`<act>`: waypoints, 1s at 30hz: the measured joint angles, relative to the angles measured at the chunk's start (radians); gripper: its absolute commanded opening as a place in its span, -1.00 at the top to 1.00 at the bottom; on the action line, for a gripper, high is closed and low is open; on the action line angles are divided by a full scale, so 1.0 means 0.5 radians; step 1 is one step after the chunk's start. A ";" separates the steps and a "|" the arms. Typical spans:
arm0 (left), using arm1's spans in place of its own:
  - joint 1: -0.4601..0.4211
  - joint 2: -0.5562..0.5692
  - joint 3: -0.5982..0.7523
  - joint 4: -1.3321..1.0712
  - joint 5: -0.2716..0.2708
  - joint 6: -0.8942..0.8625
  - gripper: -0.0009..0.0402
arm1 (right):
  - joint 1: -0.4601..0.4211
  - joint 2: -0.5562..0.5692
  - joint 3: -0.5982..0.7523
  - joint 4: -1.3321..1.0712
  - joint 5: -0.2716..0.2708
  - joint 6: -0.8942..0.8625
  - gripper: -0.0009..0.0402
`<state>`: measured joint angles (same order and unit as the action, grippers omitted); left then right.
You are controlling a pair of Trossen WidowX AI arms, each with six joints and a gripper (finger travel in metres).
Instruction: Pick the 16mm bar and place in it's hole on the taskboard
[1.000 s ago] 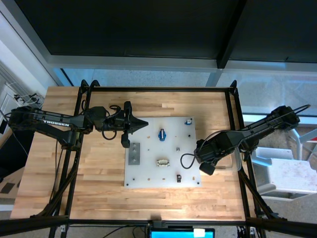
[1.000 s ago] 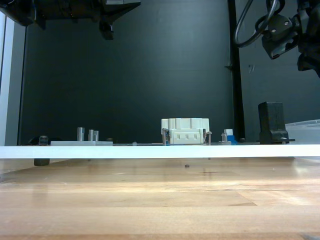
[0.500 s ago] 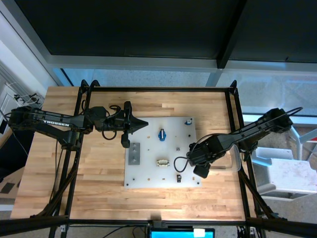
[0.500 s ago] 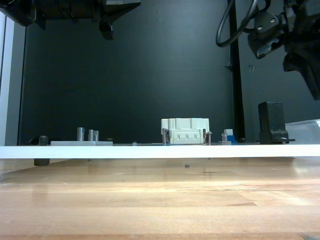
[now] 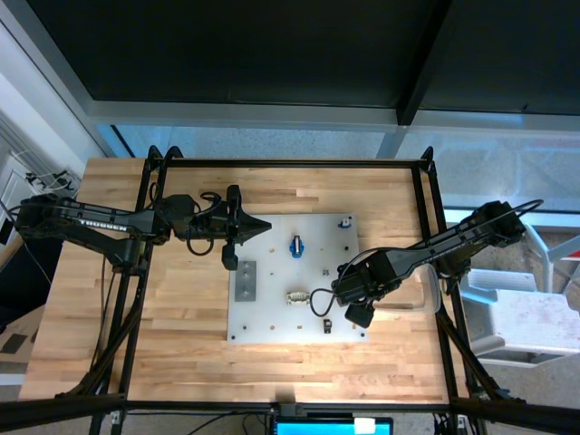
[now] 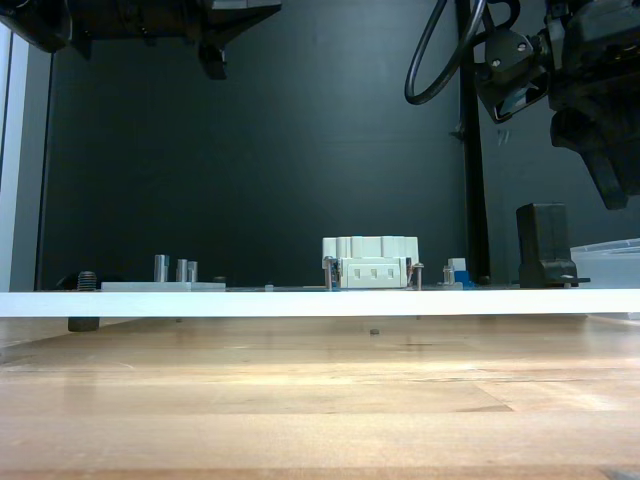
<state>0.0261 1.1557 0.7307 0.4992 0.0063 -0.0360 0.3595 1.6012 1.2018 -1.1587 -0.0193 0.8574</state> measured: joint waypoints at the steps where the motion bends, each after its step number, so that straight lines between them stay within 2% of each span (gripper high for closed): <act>1: 0.000 0.000 -0.001 0.000 0.000 0.001 0.96 | 0.000 -0.002 0.000 0.000 0.000 0.000 -0.38; 9: 0.000 0.000 -0.001 0.000 -0.001 0.000 0.96 | -0.004 -0.022 0.000 -0.007 0.000 -0.062 -0.38; 15: 0.000 0.000 -0.001 0.000 -0.001 0.000 0.96 | -0.016 -0.089 -0.026 -0.017 0.002 -0.334 -0.38; 20: 0.000 0.000 -0.001 0.000 0.000 0.001 0.96 | -0.060 -0.224 -0.098 -0.014 0.001 -0.829 -0.38; 30: 0.000 0.000 0.000 0.000 -0.001 0.000 0.96 | -0.243 -0.410 -0.294 -0.011 -0.014 -2.256 -0.38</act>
